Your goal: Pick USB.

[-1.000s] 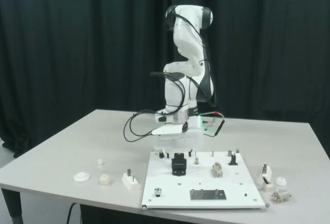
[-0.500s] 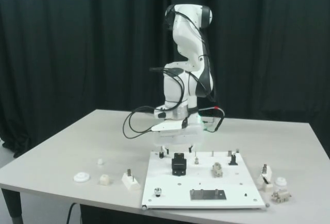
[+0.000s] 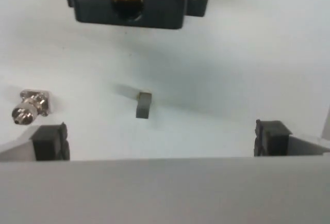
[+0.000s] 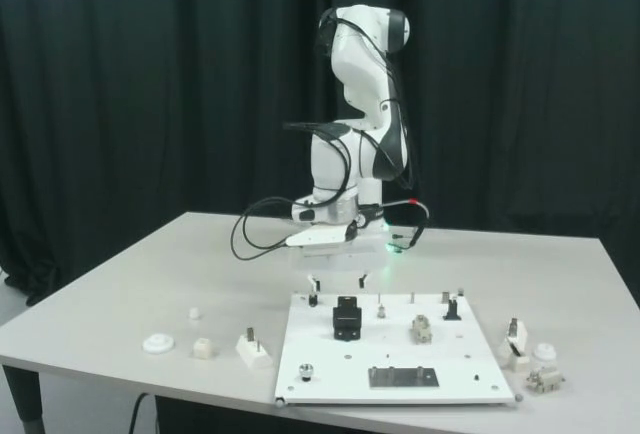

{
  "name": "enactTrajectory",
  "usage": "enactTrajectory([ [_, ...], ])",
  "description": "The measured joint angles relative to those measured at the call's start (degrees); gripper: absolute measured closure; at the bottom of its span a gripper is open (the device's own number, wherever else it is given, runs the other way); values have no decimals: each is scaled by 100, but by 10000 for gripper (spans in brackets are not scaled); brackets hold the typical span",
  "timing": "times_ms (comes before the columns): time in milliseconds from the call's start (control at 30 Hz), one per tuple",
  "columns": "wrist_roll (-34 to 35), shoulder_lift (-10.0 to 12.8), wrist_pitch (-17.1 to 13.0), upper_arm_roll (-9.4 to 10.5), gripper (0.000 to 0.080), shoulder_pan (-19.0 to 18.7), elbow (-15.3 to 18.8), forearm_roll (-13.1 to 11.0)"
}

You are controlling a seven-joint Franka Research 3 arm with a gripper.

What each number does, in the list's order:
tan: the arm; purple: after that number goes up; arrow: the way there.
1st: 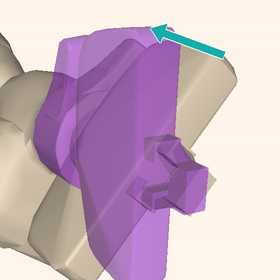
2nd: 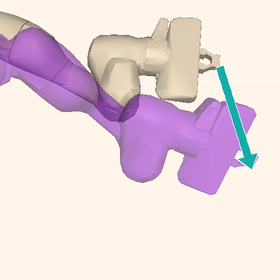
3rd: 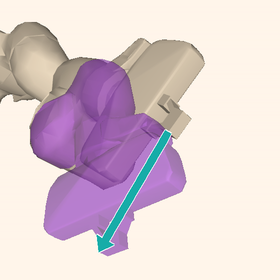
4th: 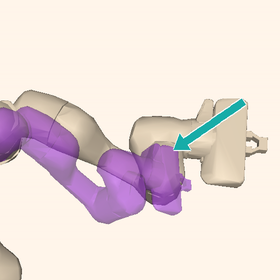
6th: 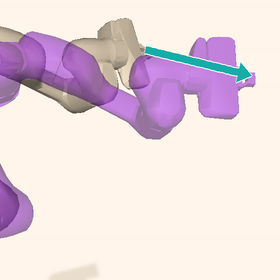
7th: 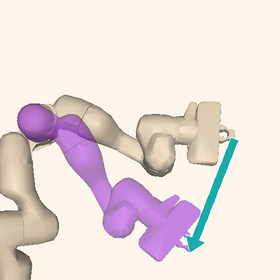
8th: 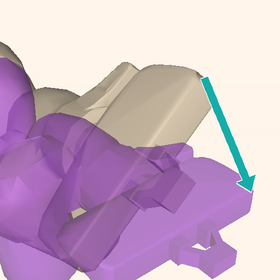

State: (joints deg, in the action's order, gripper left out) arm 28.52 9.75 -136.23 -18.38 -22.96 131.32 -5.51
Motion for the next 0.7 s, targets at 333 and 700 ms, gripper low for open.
enactTrajectory([
  [333,0,-104,134,-22,3,-1,-53,167],
  [700,-1,-139,232,-5,3,-28,-149,179],
])
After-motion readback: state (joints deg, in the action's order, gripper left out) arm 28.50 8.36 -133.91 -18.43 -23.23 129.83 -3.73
